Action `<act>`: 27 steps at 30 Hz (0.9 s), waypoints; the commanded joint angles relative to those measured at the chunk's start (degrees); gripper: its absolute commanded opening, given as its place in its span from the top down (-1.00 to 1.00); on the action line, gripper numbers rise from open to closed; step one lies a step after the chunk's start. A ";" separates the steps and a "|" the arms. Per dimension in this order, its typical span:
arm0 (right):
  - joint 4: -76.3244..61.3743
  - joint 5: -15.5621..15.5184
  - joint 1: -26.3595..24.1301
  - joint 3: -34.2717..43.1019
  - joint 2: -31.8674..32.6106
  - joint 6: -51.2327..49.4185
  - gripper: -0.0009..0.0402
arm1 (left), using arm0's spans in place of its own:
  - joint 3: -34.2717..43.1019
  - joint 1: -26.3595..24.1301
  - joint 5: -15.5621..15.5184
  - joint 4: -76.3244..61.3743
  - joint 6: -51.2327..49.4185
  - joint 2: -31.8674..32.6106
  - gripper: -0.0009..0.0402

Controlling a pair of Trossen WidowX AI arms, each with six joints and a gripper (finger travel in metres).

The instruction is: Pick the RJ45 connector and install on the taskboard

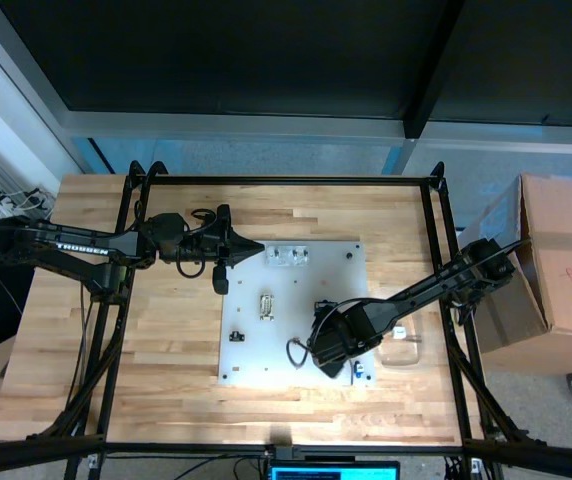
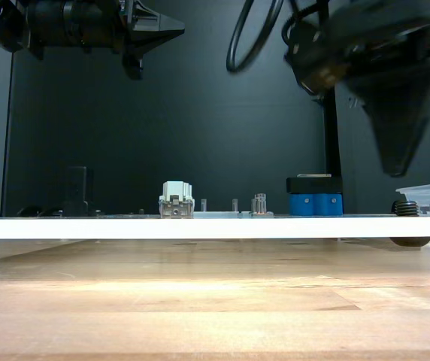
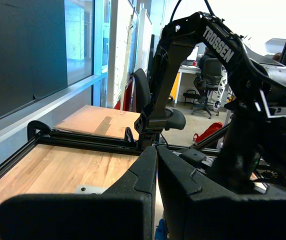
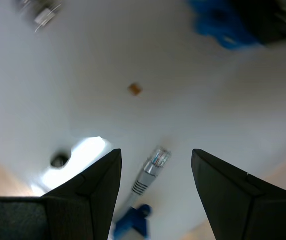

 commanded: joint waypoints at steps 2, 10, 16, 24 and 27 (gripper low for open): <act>-1.05 -0.52 -0.24 0.37 -0.79 -28.22 0.03 | 0.00 0.00 0.00 -0.02 0.00 0.02 0.96; -1.88 -0.48 -2.01 0.35 -0.98 -85.09 0.04 | 0.00 0.00 0.00 0.00 0.00 0.02 0.96; -1.84 -0.50 -2.86 0.37 -0.96 -105.74 0.04 | 0.00 0.00 0.00 0.00 0.00 0.02 0.96; -0.46 -3.63 -2.21 -0.07 -0.02 -120.37 0.04 | 0.00 0.00 0.00 -0.02 0.00 0.02 0.96; 0.81 -3.45 -0.98 -1.18 -0.02 -124.23 0.04 | 0.00 0.02 0.00 0.02 0.00 0.02 0.96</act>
